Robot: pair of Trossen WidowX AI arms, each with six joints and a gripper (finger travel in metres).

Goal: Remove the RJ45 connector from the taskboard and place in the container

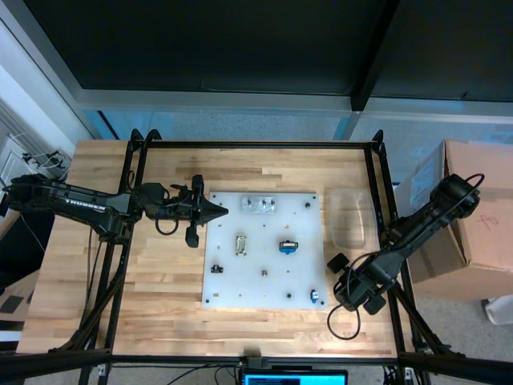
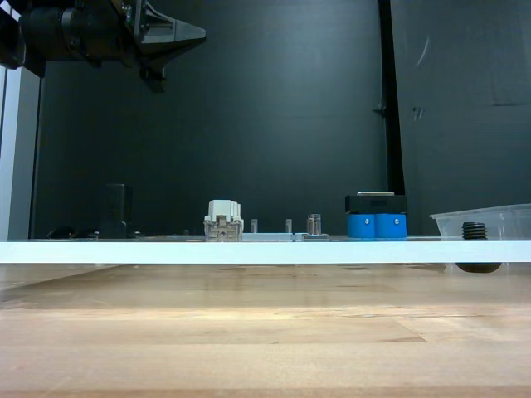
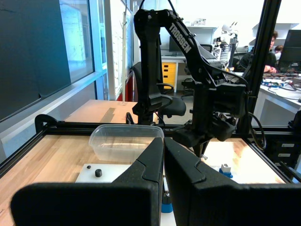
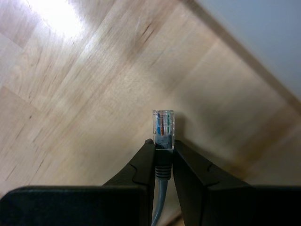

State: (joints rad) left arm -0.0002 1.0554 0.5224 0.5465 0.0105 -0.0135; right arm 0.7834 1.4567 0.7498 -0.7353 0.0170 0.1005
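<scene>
RJ45 connector (image 4: 162, 125), clear of the board (image 1: 240, 281) and pinched at its boot by the right gripper (image 4: 163, 145). The clear plug end juts past the fingertips and a grey cable (image 4: 159, 202) runs back between them. Beneath it we see only the bare wood of the counter (image 4: 70, 108), so it is not yet over the container (image 1: 351, 216).

From above, the right gripper sits just beside the board's near right corner, near the container's near end. The container lies along the board's right edge, farther from us.

The left gripper (image 1: 212, 210) hangs high over the board's left edge, its fingers pressed together on nothing, well apart from the work.

We judge the step in hand to be the carry. To do it well:
1. Hold the pinch firm.
2. Lift enough for the plug to pass the rim.
3. Move away from the near edge until the plug is inside all 4 walls.
4. Lower, then release, watching that the cable does not catch the rim.
</scene>
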